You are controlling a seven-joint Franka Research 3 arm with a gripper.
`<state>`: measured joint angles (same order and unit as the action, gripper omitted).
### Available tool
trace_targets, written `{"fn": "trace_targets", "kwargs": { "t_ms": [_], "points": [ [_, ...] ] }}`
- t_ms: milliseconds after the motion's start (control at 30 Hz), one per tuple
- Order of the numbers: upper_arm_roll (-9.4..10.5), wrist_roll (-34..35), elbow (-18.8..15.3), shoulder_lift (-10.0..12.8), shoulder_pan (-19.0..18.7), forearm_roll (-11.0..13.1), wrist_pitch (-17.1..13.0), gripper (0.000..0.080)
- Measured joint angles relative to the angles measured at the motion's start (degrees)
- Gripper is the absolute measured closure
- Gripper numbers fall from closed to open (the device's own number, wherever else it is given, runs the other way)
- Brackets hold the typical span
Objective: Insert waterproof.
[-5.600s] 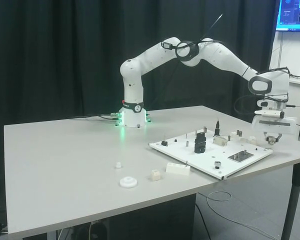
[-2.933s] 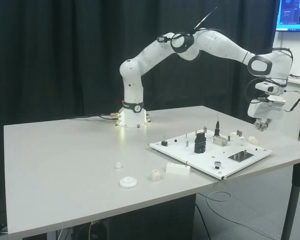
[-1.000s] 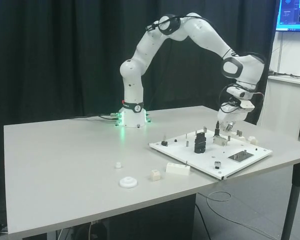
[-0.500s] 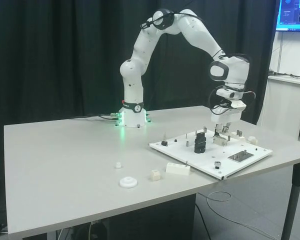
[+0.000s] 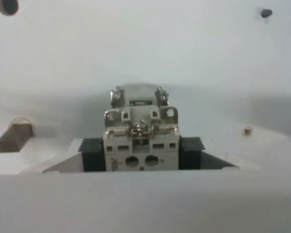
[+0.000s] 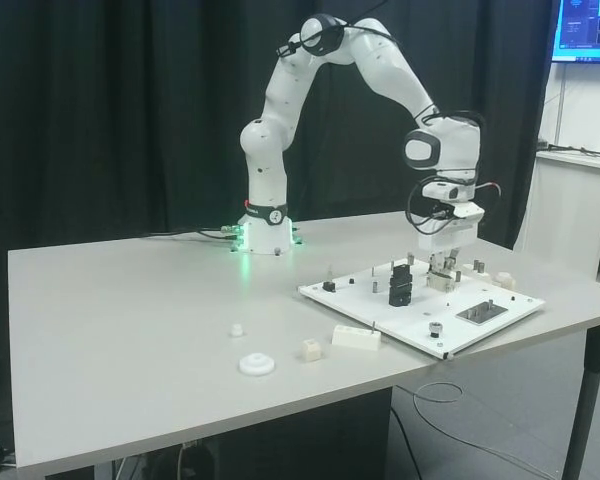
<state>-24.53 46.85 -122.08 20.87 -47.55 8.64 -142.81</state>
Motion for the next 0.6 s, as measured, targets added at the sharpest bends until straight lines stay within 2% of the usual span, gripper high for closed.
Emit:
{"fn": "trace_targets", "kwargs": {
  "t_ms": [233,600],
  "points": [
    [0.7,0.0,-1.29,0.01,0.18,0.41,-3.01,0.0481],
    [1.14,0.0,-1.81,-0.09,0.45,0.54,-4.03,0.0481]
  ]
}}
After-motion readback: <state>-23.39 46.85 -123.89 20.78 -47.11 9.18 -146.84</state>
